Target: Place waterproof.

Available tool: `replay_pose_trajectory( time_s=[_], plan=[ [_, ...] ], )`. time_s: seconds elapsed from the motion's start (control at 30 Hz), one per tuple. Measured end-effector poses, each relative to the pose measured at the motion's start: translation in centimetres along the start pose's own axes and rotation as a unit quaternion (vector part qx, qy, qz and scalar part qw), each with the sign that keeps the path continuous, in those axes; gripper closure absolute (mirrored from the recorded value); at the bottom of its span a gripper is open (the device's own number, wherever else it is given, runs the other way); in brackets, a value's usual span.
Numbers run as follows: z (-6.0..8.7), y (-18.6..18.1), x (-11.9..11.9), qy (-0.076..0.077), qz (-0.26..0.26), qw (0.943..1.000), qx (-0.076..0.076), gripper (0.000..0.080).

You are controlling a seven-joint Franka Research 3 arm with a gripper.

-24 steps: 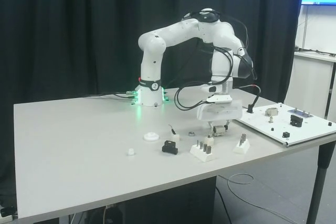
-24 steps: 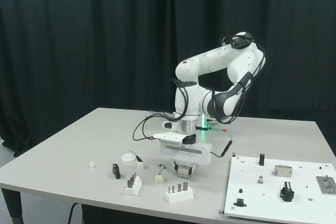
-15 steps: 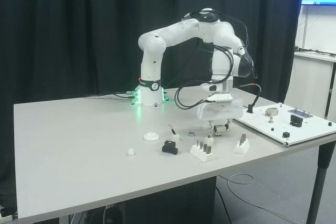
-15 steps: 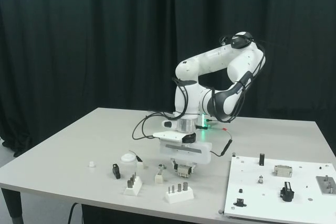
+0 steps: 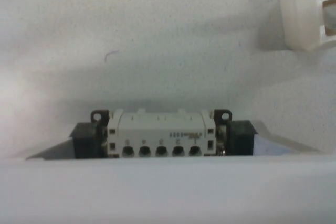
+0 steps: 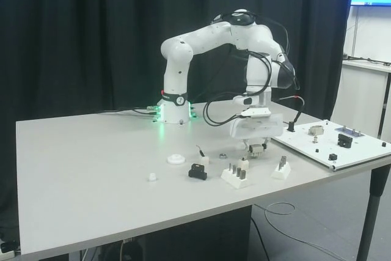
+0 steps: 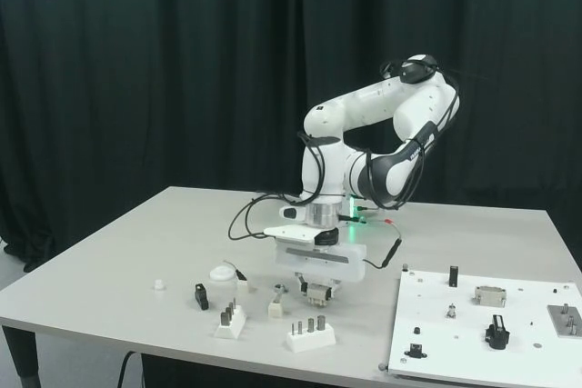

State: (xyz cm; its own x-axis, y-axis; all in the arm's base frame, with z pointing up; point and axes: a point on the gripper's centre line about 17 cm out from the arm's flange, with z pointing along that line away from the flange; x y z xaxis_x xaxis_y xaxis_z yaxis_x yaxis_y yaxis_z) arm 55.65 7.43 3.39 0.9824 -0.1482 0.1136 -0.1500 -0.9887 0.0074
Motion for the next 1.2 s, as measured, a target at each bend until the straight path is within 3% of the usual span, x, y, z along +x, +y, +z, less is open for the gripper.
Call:
replay_pose_trajectory(
  time_s=[0.4,0.57,0.7,0.83,0.93,1.2],
  plan=[
    [-0.6,-0.1,0.3,0.001,0.023,0.9997,0.004,0.0290],
    [-0.8,-0.2,0.5,0.002,0.071,0.9974,0.005,0.0290],
    [-1.0,-0.2,0.6,0.003,0.131,0.9913,0.005,0.0290],
    [-1.0,-0.2,0.7,0.003,0.204,0.9790,0.006,0.0290],
    [-1.1,-0.2,0.7,0.003,0.261,0.9654,0.006,0.0290],
    [-1.1,-0.2,0.8,0.002,0.395,0.9187,0.005,0.0290]
  ],
)
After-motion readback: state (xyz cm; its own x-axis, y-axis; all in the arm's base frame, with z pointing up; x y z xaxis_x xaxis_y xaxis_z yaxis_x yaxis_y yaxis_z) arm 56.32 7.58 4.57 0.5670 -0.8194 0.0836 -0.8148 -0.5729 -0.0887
